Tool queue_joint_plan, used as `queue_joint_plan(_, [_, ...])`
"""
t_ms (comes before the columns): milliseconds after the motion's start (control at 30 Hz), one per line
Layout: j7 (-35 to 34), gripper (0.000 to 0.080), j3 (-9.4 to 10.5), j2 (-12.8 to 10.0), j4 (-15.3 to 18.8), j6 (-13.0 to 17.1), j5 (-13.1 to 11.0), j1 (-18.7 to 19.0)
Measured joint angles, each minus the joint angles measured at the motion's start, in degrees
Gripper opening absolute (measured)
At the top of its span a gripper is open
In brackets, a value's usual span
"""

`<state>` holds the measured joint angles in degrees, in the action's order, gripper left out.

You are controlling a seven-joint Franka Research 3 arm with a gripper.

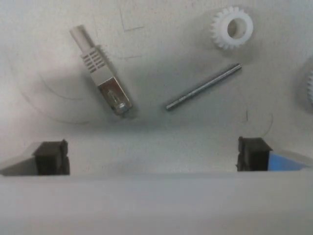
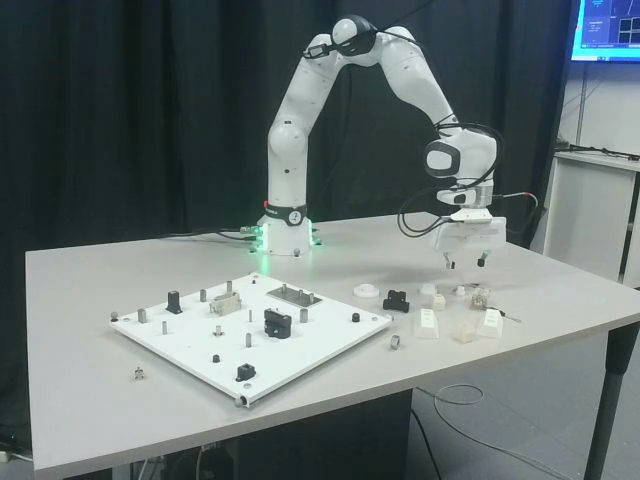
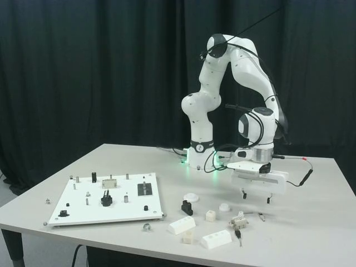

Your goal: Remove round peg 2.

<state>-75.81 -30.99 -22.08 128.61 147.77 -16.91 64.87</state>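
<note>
Below open, empty end effector (image 1: 151, 155), I'm seeing one thin grey peg (image 1: 203, 87), one cable plug (image 1: 101, 71), one white gear (image 1: 232, 28) lying apart on surface (image 1: 161, 132).

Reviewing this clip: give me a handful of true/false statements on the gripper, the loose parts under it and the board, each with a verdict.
1. The gripper is open with nothing between its jaws. True.
2. A thin metal peg lies flat on the table. True.
3. The peg lies on top of the grey cable plug. False: they lie apart on the table.
4. The gripper hovers over the white board. False: it hangs over loose parts beside the board.
5. A white gear lies near the peg. True.
</note>
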Motion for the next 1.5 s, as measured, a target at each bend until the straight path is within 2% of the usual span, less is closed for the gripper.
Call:
queue_joint_plan(33, [0.0, 0.0721, 0.0, -0.03, -0.03, -0.01, 0.0, 0.0])
queue_joint_plan(67, [0.0, 0.0779, 0.0, -0.06, -0.06, -0.02, 0.0, -0.01])
queue_joint_plan(1167, [-0.06, 0.08, -0.85, -0.15, -0.65, -0.1, 0.59, -0.45])
queue_joint_plan(1500, [-0.06, 0.08, -0.98, -0.15, -1.11, -0.98, 0.9, -0.72])
